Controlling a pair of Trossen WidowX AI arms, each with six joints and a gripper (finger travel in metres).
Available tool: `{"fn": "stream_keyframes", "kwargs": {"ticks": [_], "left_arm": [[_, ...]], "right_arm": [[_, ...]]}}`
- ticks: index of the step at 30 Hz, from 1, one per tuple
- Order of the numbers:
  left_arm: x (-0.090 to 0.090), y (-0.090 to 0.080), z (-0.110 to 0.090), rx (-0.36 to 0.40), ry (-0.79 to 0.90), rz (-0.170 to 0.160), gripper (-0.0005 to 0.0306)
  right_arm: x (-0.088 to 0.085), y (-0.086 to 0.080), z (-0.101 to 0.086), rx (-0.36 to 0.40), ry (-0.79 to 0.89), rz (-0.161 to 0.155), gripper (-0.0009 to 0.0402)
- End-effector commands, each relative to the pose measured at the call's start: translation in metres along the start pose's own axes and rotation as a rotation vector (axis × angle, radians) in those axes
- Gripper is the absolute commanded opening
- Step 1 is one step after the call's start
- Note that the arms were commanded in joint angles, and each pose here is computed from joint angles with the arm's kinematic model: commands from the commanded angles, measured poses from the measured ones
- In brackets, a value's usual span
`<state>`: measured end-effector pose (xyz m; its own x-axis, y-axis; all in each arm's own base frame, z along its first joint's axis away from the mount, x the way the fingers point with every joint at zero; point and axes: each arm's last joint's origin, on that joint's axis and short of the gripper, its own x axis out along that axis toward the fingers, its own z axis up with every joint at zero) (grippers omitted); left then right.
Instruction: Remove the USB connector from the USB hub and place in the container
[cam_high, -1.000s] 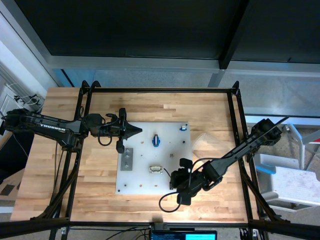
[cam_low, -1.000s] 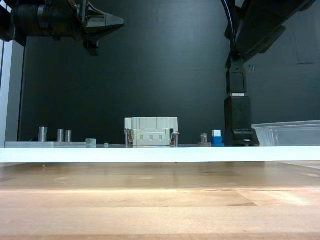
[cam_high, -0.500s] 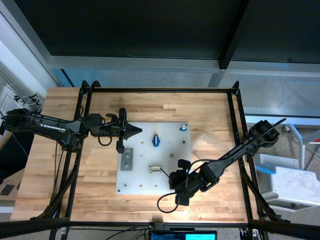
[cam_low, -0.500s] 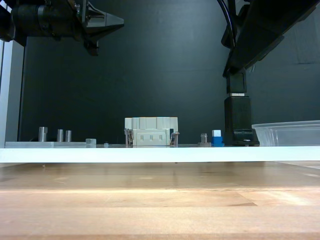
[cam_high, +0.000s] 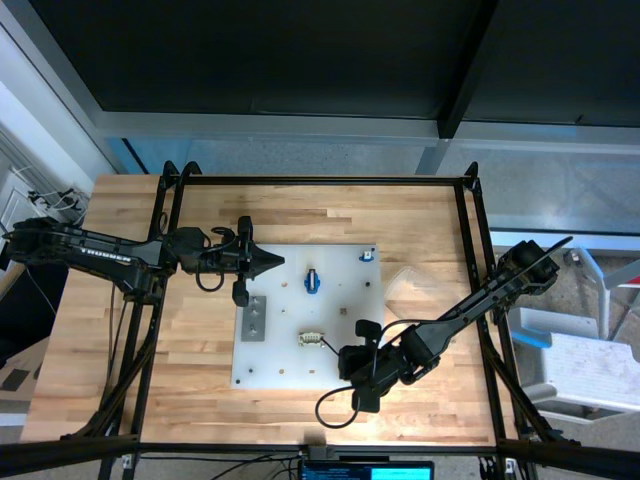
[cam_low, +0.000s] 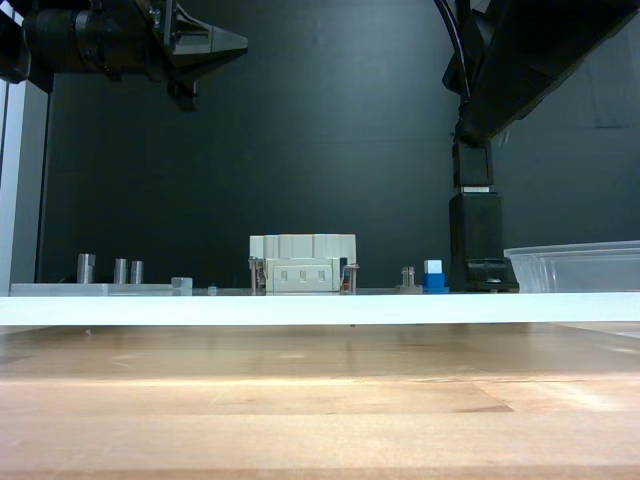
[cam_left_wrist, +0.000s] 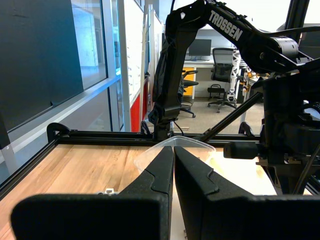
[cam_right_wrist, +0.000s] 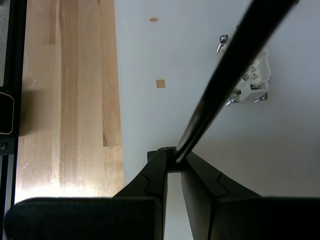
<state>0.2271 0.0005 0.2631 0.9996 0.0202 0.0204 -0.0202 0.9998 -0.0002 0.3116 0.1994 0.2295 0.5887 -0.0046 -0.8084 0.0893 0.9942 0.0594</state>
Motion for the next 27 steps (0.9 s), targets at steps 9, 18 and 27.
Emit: {"fn": "stream_keyframes", "kwargs": {"ticks": [9, 18, 27], "left_arm": [[0.0, 0.0, 0.0, 0.0, -0.001, 0.0, 0.0001], [0.0, 0.0, 0.0, 0.0, -0.001, 0.0, 0.0001], [0.0, 0.0, 0.0, 0.0, -0.001, 0.0, 0.0001]], "right_arm": [[0.0, 0.0, 0.0, -0.017, 0.0, -0.006, 0.0], [0.0, -0.001, 0.003, -0.059, 0.009, 0.018, 0.0], [-0.003, -0.008, 0.01, -0.06, 0.034, -0.006, 0.0]]}}
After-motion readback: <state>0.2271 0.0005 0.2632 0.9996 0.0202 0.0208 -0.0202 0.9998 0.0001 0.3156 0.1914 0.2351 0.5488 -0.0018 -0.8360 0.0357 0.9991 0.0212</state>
